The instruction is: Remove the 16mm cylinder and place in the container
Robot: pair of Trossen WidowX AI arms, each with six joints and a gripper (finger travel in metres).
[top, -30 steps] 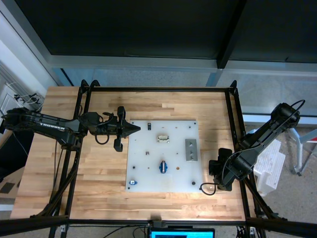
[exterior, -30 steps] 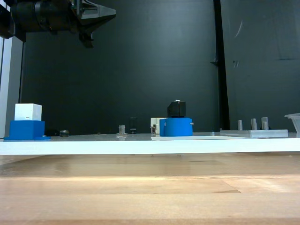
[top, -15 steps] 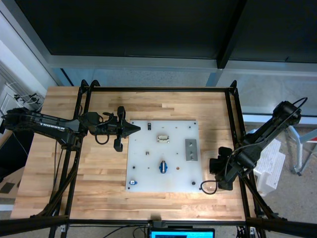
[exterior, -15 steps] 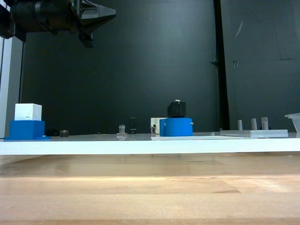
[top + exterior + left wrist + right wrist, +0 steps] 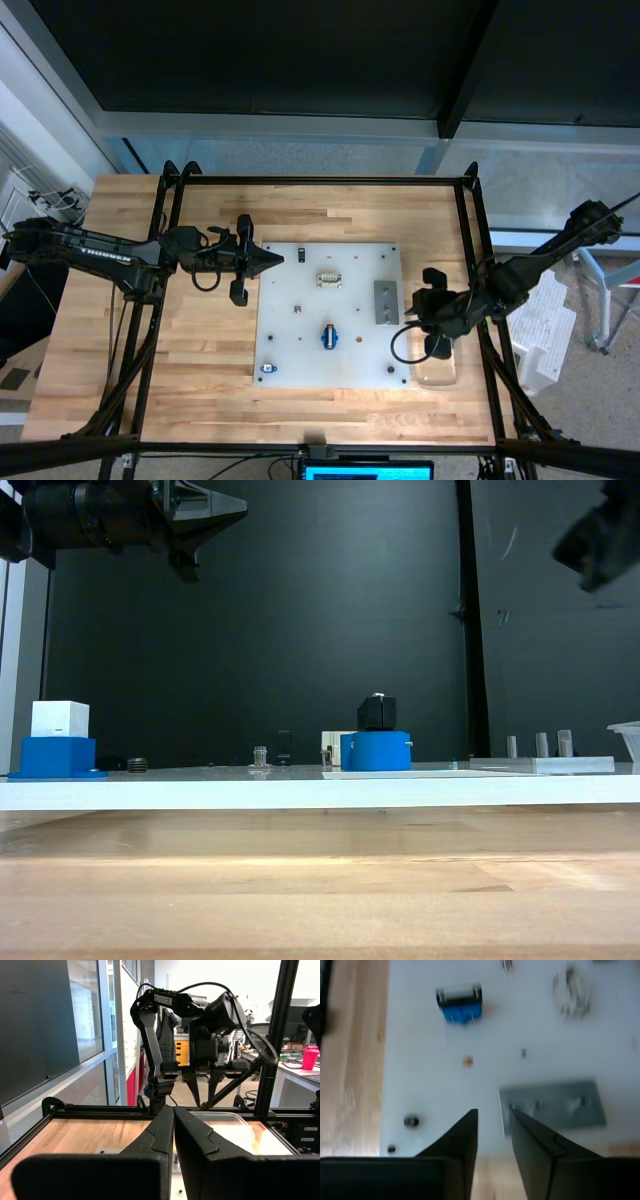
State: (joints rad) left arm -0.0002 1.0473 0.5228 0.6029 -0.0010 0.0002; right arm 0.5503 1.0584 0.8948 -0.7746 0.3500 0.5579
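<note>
The right hand [image 5: 493, 1112] hovers near the metal block [image 5: 386, 301], slightly released and empty. Three pegs [image 5: 541, 744] stand in the block; which is the 16mm cylinder cannot be told. The container [image 5: 440, 378] lies beside the white board [image 5: 300, 340]. The left hand [image 5: 270, 258], clenched, hangs at the board's left edge.

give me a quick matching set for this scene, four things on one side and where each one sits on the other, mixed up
Things:
1. left gripper
2. right gripper
3. container
4. blue connector

Places:
A. on the white board, near its middle
B. on the wooden table, just off the board's near right corner
C. raised, by the board's far left corner
D. in the air at the board's right edge, close to the grey block

Pairs: 1-C, 2-D, 3-B, 4-A
</note>
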